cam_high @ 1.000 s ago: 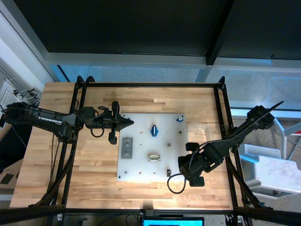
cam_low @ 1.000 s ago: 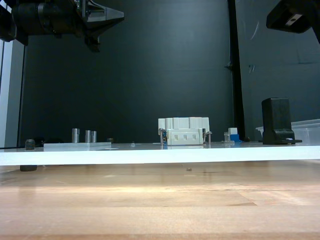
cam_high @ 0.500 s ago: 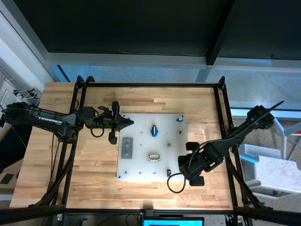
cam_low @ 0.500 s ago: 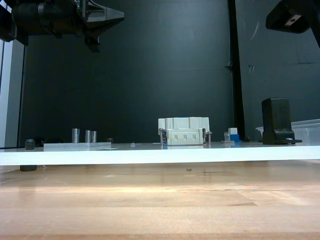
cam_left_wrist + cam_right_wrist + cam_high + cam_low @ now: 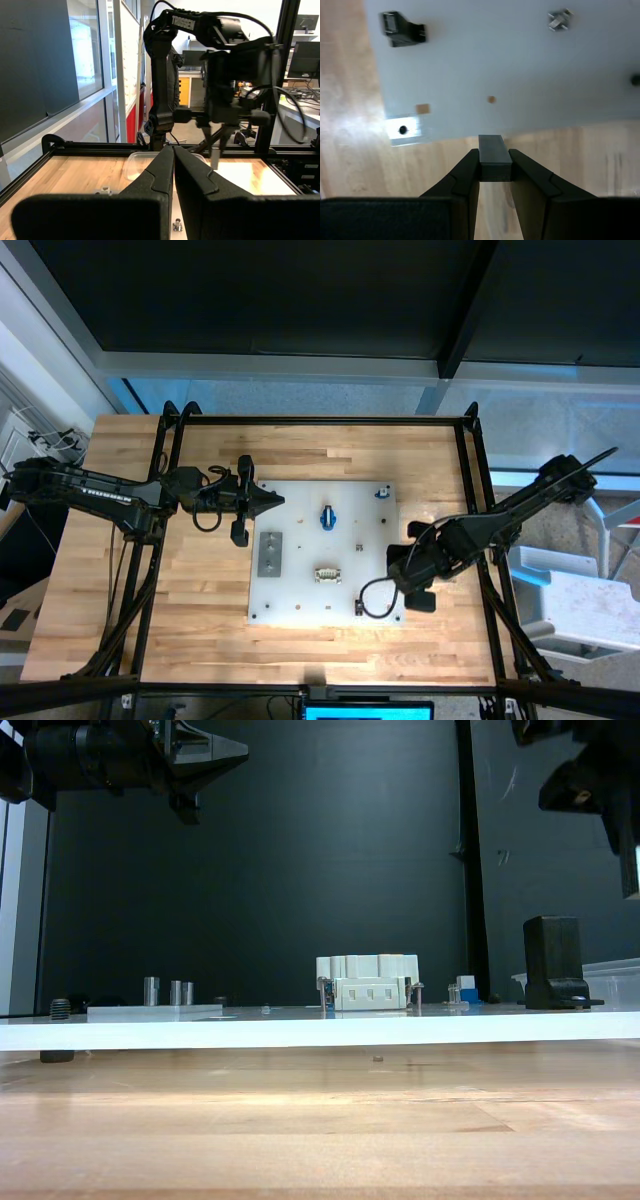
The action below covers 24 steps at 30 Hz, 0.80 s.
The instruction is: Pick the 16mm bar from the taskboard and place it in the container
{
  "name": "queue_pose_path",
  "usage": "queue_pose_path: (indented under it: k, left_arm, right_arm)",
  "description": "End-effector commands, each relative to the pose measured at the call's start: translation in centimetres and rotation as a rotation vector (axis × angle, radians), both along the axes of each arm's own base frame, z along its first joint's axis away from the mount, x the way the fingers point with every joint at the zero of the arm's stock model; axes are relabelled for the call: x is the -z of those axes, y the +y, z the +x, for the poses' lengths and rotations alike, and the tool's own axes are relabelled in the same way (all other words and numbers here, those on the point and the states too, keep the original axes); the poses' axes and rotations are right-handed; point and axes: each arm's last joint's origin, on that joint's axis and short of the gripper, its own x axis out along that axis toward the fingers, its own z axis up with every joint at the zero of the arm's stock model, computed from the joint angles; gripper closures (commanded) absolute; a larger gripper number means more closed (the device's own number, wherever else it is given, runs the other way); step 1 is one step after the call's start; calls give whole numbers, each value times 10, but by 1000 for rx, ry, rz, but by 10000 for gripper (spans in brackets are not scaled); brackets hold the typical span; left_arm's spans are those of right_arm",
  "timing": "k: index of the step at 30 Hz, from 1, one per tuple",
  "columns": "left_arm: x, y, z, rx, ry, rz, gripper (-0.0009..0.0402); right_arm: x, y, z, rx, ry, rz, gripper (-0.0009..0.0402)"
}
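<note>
Nearest us, on the wooden table (image 5: 200, 640), lies the taskboard (image 5: 300, 602), and by its near right corner stands a small black part (image 5: 358, 607). Just beyond that, above the board's right edge, hangs the right gripper (image 5: 495, 154), pointed down and clenched on a short grey piece that we take to be the 16mm bar (image 5: 495, 166). The piece fills the gap between the fingers, so the bar is up in the air, off the board and touching nothing else. We judge the height is there to let the load pass over the black part and the tub's wall without catching. Farther in, the beige connector (image 5: 326, 574) and the grey block (image 5: 270, 552) sit on the board, with three short pegs (image 5: 150, 990) upright on the block, and the blue knob (image 5: 328, 516) stands beyond them. At the board's far left corner the left gripper (image 5: 270, 500) hovers high with its fingers pressed together on nothing, which we read as parked out of the way. The container (image 5: 610, 982) sits off the board's right side, beyond the right gripper. The pick looks done to us; what remains is to bring the bar over the tub's open top and let go low, since a round peg may bounce or roll
</note>
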Motion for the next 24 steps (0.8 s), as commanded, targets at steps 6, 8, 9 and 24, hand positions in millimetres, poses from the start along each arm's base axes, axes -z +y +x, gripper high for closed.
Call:
queue_pose_path:
  k: [6, 8, 9, 24]
  left_arm:
    - [0, 0, 0, 0, -1, 0, 393]
    - [0, 0, 0, 0, -1, 0, 393]
    - [0, 0, 0, 0, -1, 0, 393]
    - [0, 0, 0, 0, -1, 0, 393]
  right_arm:
    - [11, -32, -19, 97, 5, 0, 393]
    - [14, -40, -23, 123, 7, -1, 393]
    - [15, -43, -25, 137, 8, -1, 393]
    - [45, -89, -49, 349, 46, -8, 393]
